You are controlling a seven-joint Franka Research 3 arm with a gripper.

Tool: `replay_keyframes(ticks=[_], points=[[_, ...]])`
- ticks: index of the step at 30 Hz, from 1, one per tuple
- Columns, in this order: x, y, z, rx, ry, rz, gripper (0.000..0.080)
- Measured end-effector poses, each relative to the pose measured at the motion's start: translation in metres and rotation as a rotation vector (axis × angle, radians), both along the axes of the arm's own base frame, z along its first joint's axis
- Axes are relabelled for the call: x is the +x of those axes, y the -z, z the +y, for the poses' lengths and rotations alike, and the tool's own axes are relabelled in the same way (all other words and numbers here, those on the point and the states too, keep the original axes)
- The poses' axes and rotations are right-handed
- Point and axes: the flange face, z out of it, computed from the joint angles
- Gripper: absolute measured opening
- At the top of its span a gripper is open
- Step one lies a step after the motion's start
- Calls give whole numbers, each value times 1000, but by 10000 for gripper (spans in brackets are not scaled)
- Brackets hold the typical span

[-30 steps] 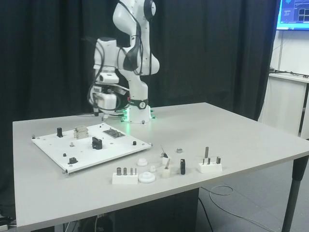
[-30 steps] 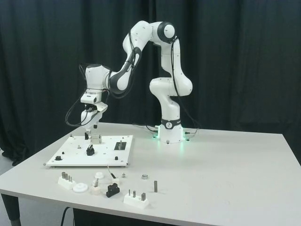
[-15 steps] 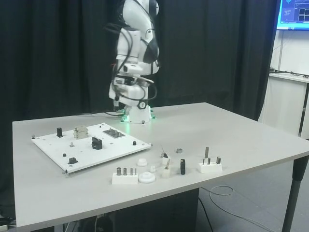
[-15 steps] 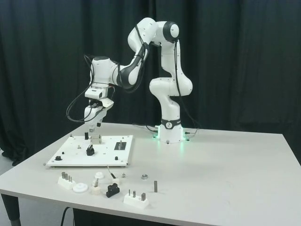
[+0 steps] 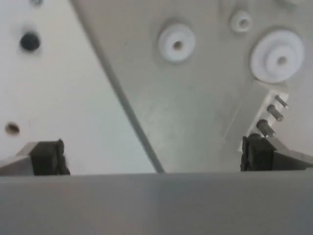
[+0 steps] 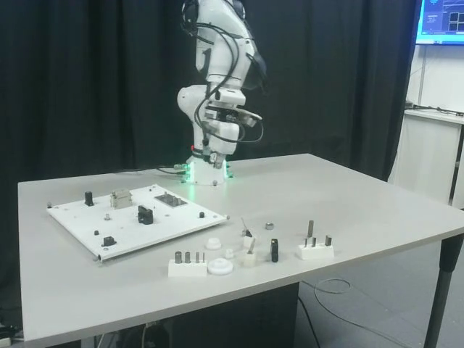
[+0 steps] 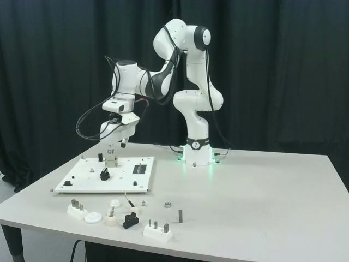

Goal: Pick USB.

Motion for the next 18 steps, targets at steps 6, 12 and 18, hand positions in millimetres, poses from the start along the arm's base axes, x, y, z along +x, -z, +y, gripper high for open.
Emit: replay_keyframes(ticks=[6, 12, 18], points=[[23, 4, 13, 1, 147, -8, 800], [43, 9, 16, 26, 282, -32, 800], [62, 15, 14, 69, 421, -45, 800]])
